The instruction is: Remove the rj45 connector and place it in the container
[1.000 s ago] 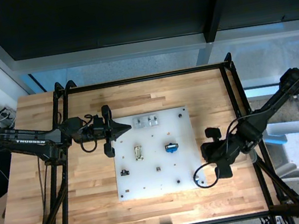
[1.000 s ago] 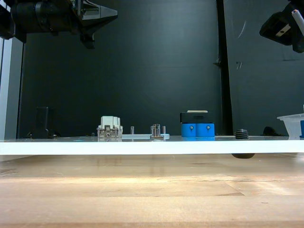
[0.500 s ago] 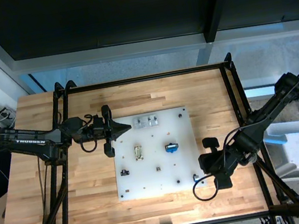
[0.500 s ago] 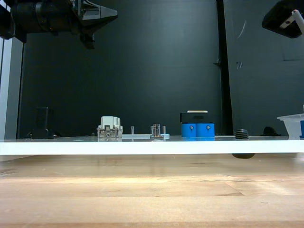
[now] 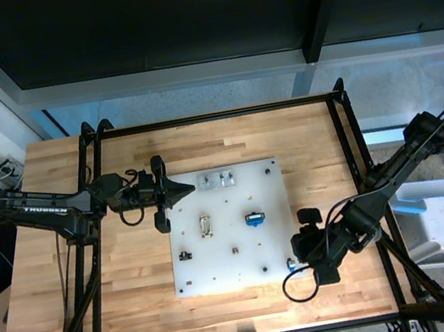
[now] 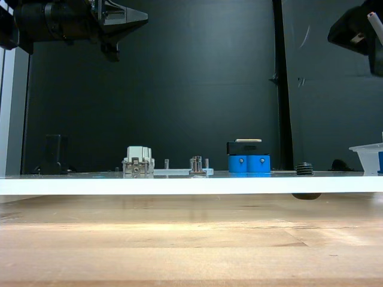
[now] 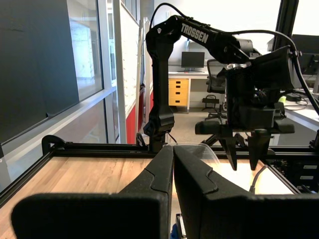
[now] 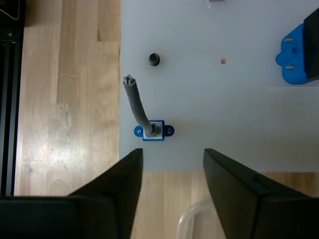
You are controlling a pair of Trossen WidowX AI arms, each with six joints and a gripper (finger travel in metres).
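Rj45 connector point(image 8: 153, 130) sits ahead of the right gripper's point(image 8: 172, 154) spread fingers point(image 8: 124, 184), untouched; left gripper point(image 5: 190, 189) hovers clenched over the board point(image 5: 221, 261).

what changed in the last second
The right gripper, open and empty, swung from beside the board's right edge toward the near edge. It now hangs over the board's near right corner, by the rj45 connector. Nothing was grasped or let go. The left gripper, shut, stayed at the board's far left edge; nothing on the board moved.
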